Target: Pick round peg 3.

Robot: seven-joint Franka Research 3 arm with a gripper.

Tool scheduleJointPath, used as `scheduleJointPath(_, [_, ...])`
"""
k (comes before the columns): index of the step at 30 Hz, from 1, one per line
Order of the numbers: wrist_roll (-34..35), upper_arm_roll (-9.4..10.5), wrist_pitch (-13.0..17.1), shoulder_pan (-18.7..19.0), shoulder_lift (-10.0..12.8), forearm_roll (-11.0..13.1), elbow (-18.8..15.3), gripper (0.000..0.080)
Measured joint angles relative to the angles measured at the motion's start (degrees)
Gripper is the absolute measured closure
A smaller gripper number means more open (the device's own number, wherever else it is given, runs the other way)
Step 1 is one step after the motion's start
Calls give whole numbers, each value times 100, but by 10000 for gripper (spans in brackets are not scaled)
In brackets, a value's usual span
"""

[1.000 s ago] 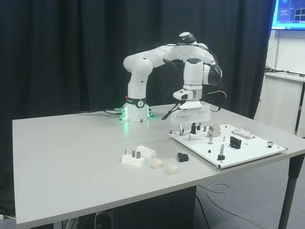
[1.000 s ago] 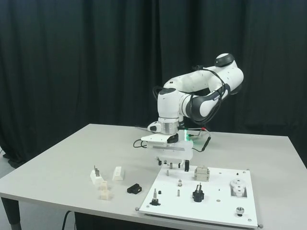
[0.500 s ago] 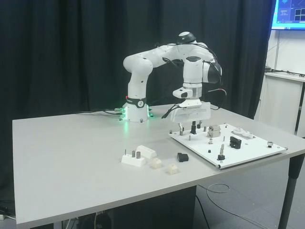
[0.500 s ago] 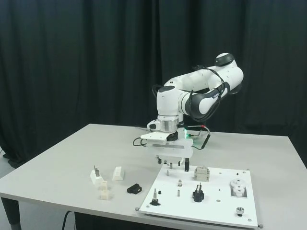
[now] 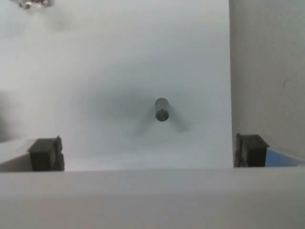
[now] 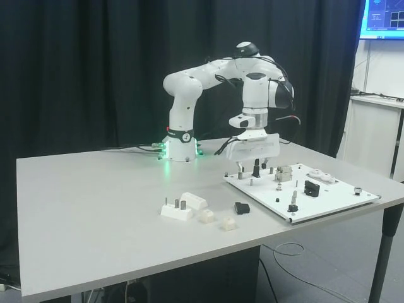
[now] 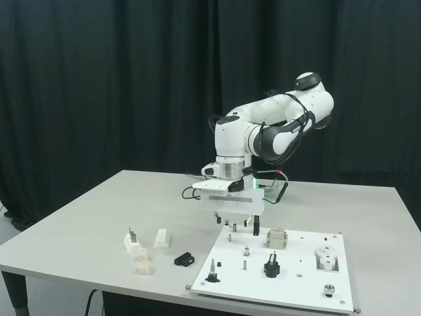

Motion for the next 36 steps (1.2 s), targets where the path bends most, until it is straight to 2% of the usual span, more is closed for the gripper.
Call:
scheduleJointPath(24, [60,-189,-26,22,-6,1,20,3])
scheduleJointPath(29, [60,-232,105,1,-6,-3,22,3])
scheduleJointPath(36, [-47,-246,453,-102,-5,-87,34,3])
